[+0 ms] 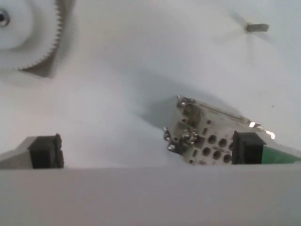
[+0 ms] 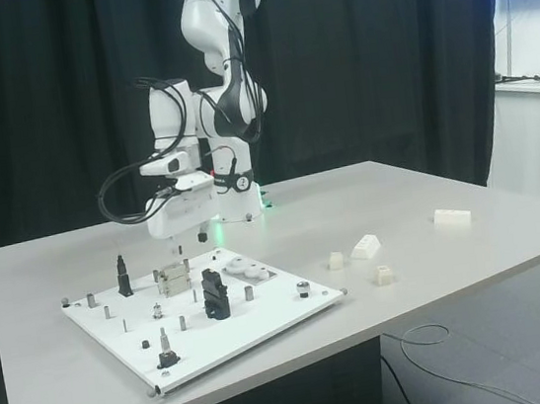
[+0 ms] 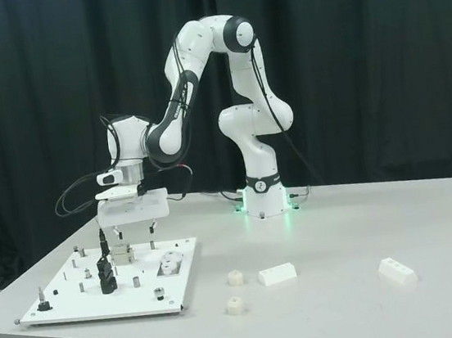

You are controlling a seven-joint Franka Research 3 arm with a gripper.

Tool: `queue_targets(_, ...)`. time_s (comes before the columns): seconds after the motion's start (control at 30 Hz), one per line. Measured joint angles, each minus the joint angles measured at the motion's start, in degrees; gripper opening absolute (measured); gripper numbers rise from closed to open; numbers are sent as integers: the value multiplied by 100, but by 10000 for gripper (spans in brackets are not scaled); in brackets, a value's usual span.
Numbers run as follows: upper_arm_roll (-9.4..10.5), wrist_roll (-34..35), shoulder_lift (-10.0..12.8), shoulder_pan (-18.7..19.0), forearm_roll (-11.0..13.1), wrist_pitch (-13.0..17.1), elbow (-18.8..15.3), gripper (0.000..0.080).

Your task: Remove bolt 4.

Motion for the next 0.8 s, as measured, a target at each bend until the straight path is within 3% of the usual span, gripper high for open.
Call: queue_targets(0.8, -10, 0, 96, 0, -33, -10, 436, 800)
